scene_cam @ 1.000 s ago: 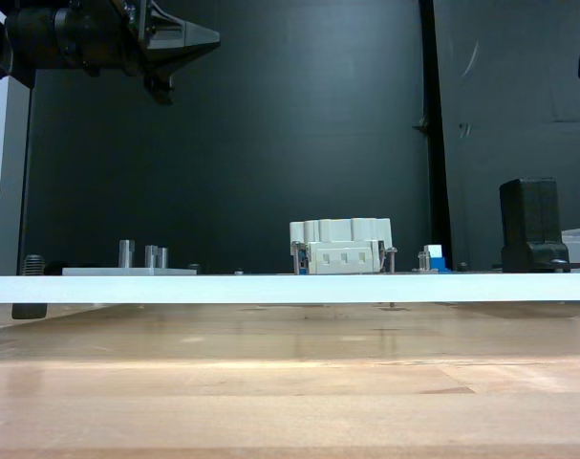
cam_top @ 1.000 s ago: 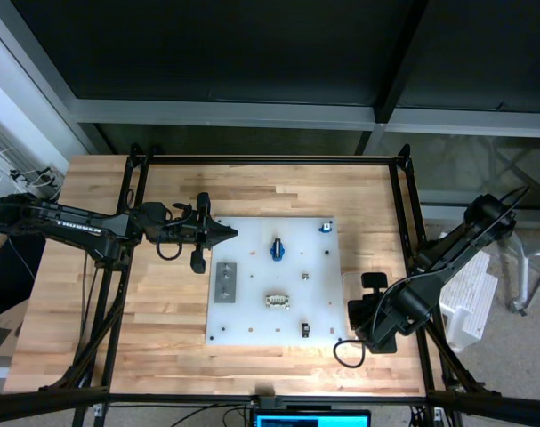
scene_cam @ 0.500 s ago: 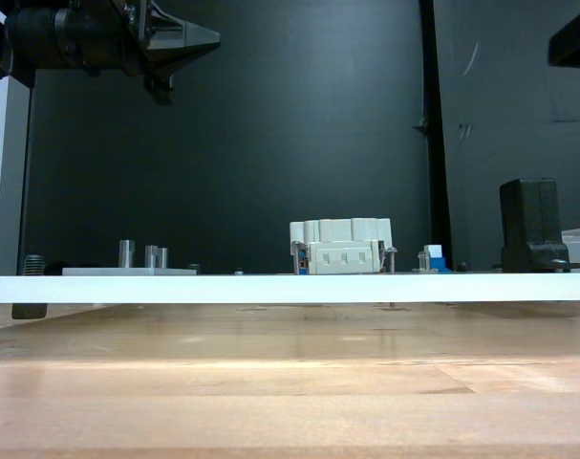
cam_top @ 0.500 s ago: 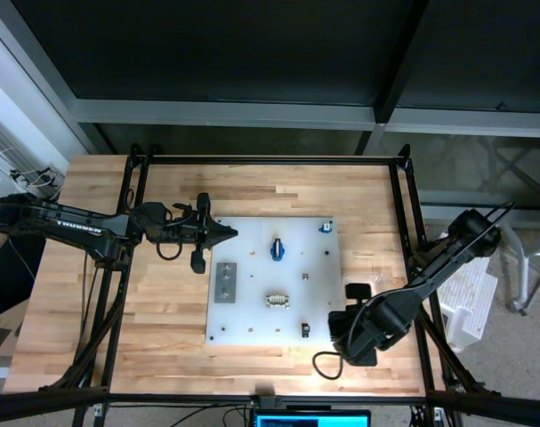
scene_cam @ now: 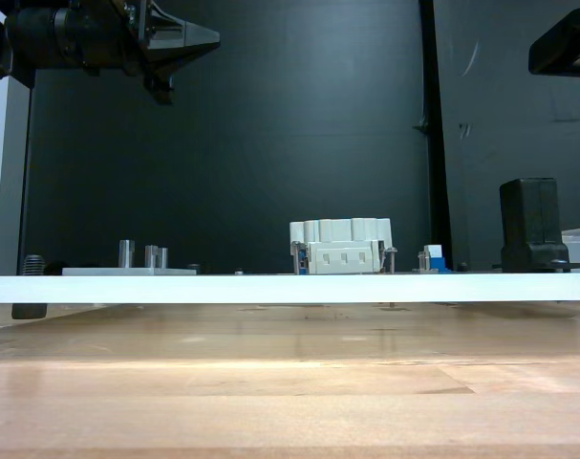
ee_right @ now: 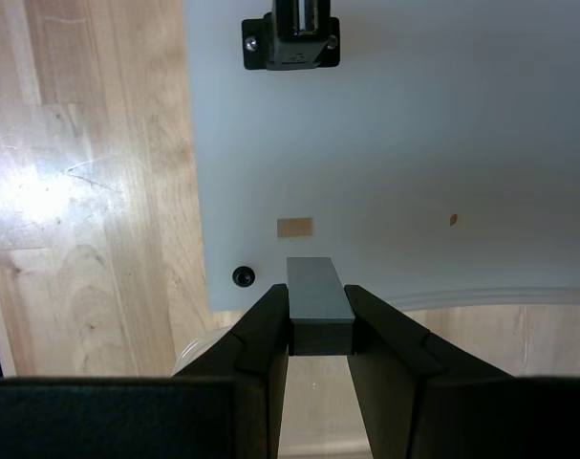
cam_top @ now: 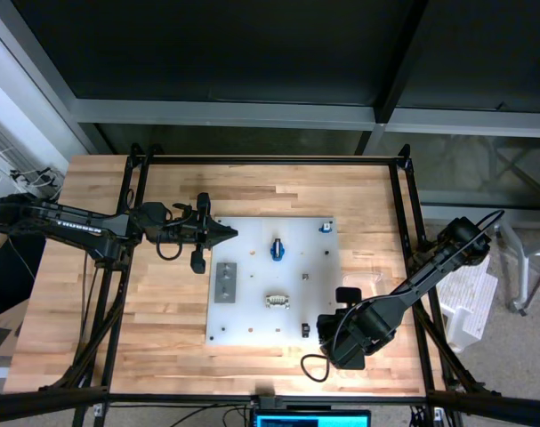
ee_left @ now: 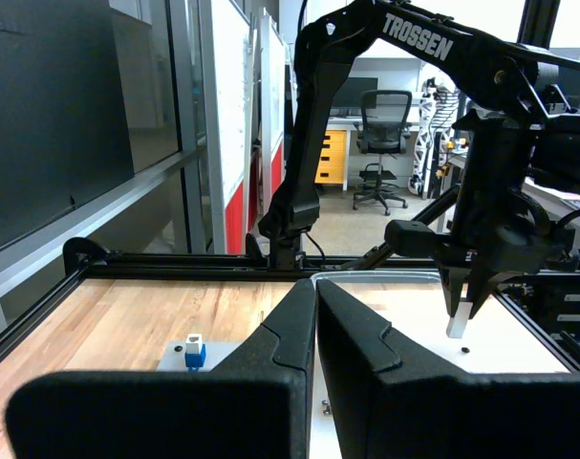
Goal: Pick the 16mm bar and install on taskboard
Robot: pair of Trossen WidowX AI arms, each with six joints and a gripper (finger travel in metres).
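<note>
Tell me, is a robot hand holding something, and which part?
The right gripper pinches the 16mm bar by one end, over the taskboard. The left gripper, above the board's left edge, holds nothing.

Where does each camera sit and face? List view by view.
High: above the near edge, looking down on the taskboard; left pincer at its left edge, right pincer over its near-right corner.
Low: table height, level along the taskboard; left pincer overhead.
Left wrist: along shut left pincer toward right arm.
Right wrist: down along right pincer gripping the 16mm bar.
Shared: both wrist views show the bar.
</note>
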